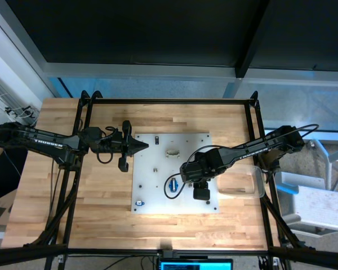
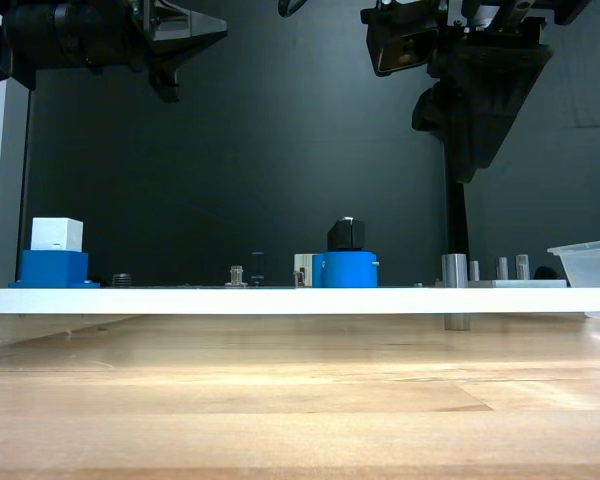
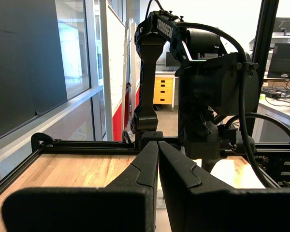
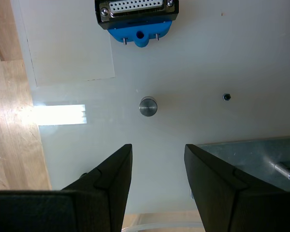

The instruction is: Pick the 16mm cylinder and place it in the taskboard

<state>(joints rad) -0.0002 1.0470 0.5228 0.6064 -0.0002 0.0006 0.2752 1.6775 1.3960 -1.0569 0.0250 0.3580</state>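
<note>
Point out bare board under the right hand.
Bare taskboard surrounds the 16mm cylinder under the open right hand, up to the blue fitting. Crowded at the grey block. Left hand, shut, hovers at the board's left edge.

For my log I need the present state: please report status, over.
Left gripper shut, raised at taskboard left edge. Right gripper open above 16mm cylinder, upright in taskboard. Nothing between.

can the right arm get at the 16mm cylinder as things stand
Probably yes. The right gripper hangs open above the taskboard, and the 16mm cylinder stands upright just ahead of it with only bare plate between. The left gripper, shut, sits over the board's left edge, out of the way.
</note>
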